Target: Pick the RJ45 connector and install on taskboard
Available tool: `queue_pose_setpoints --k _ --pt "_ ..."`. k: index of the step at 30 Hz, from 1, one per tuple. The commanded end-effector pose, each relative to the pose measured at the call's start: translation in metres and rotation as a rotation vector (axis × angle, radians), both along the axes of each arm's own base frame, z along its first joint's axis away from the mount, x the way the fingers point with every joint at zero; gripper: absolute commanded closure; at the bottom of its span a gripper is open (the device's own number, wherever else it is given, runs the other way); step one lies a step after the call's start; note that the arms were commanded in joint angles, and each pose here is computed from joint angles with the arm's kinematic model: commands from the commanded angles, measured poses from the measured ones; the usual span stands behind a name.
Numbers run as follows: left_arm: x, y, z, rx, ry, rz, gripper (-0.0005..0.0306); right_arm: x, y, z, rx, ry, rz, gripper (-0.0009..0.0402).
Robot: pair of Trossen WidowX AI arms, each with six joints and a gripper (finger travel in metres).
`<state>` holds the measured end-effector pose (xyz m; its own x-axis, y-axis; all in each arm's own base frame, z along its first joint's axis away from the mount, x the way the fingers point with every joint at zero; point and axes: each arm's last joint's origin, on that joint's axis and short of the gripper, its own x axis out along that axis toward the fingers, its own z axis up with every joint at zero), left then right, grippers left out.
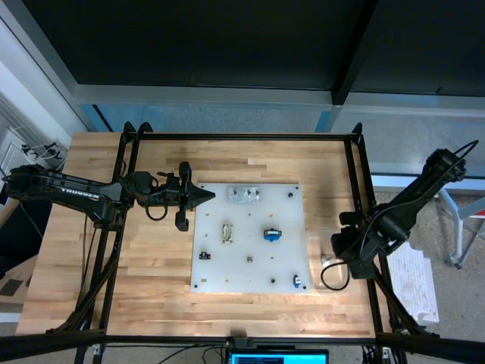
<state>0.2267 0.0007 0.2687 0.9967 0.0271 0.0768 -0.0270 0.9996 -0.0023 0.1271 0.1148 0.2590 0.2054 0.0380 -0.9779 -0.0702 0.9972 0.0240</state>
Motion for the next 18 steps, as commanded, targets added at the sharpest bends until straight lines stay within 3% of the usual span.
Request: queue_pose_setpoints --k 1,6,18 --pt "0.0 0.0 0.0 0.0 0.0 0.0 0.03 0.004 0.004 -0.01 0.02 -0.015 0.002 0.0173" --pt "0.0 0.0 0.0 0.0 0.001 0.0 0.03 0.008 0.008 -0.019 -0.02 -0.014 0.003 0.0158" --pt "0.0 0.0 0.0 0.0 0.0 0.0 0.03 0.014 0.014 -0.043 -0.015 -0.026 0.012 0.0157"
